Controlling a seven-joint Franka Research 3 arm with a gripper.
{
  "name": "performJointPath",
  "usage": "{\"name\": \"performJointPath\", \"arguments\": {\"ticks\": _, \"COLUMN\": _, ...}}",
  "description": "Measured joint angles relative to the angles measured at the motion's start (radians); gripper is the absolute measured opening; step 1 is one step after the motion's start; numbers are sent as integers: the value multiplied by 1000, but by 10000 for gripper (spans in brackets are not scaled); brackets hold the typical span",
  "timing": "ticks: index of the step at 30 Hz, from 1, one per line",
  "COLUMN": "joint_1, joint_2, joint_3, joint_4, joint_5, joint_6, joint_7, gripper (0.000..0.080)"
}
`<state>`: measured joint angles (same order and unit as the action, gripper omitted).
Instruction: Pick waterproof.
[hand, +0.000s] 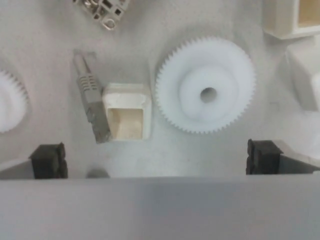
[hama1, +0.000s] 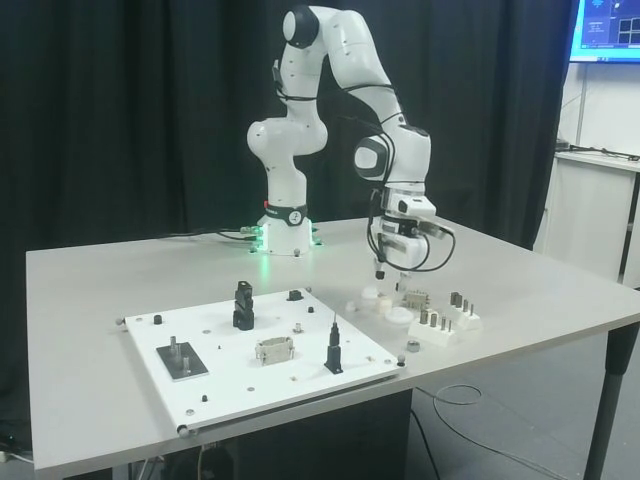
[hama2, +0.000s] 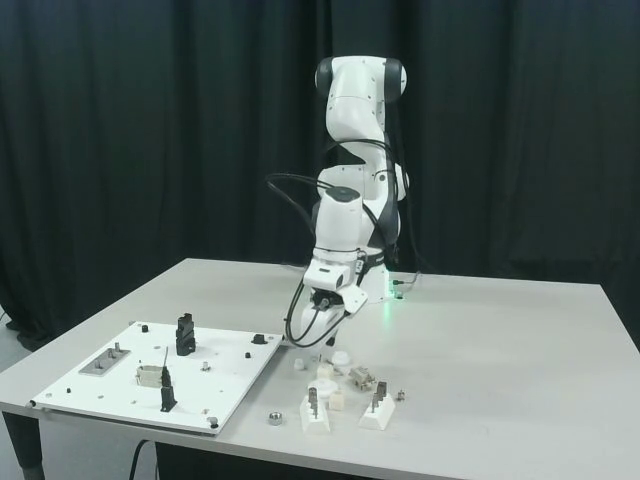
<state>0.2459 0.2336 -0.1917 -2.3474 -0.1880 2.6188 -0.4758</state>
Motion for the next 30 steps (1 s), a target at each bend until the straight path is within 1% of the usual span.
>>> {"name": "performJointPath", "arguments": {"ticks": 12, "joint_1": 0, "joint_2": -21, "joint_3": 0, "joint_4": 20, "joint_5": 0, "joint_6": -38, "joint_7": -7, "gripper": 800}}
{"name": "performJointPath", "arguments": {"ticks": 24, "joint_1": 0, "joint_2": -23, "joint_3": 1, "joint_4": 33, "joint_5": 1, "joint_6": -43, "joint_7": -6, "gripper": 800}}
{"name": "performJointPath", "arguments": {"ticks": 30, "joint_1": 0, "joint_2": -26, "joint_3": 7, "joint_4": 38, "joint_5": 11, "joint_6": -43, "joint_7": 1, "gripper": 800}}
